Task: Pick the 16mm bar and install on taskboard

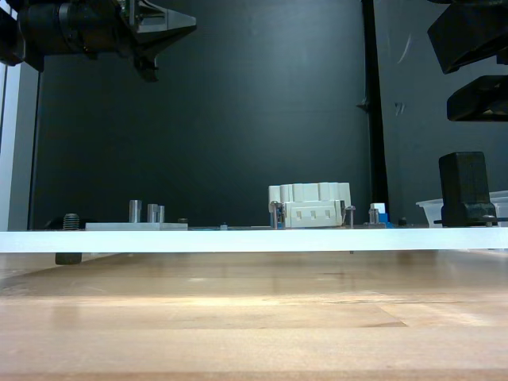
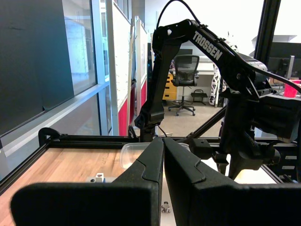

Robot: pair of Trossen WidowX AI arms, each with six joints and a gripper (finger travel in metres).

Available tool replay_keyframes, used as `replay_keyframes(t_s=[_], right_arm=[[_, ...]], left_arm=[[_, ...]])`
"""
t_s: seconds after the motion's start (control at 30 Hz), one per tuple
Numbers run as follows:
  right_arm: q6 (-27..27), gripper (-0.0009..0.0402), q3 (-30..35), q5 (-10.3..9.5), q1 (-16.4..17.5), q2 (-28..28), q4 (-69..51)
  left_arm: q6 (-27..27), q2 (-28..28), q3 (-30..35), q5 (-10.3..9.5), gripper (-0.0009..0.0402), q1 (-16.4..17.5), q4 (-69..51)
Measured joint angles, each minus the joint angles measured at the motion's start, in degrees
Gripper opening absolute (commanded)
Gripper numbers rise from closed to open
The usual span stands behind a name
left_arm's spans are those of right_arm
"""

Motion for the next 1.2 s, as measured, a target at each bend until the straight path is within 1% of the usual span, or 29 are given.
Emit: replay_keyframes(t_s=[0.4,0.67,0.77,0.9,1.2], right_arm=[[0.1,0.0185,0.0,-0.09,0.0,0.0,-0.5],[0.1,0.0259,0.2,-0.02,0.0,-1.0,-0.5],[0.0,0.0278,0.2,-0.02,0.0,-1.6,-0.7],[0.0,0.0291,0.2,-0.02,0.0,-2.9,-1.0],[0.0,0.0293,0.2,-0.02,0.0,-6.8,-2.5]], left_arm=[[0.0,0.0,0.0,0.02,0.0,0.0,0.0],[0.0,0.0,0.0,0.0,0.0,0.0,0.0],[0.0,0.0,0.0,0.02,0.0,0.0,0.0],[0.0,0.0,0.0,0.0,0.0,0.0,0.0],[0.0,0.0,0.0,0.02,0.0,0.0,0.0]])
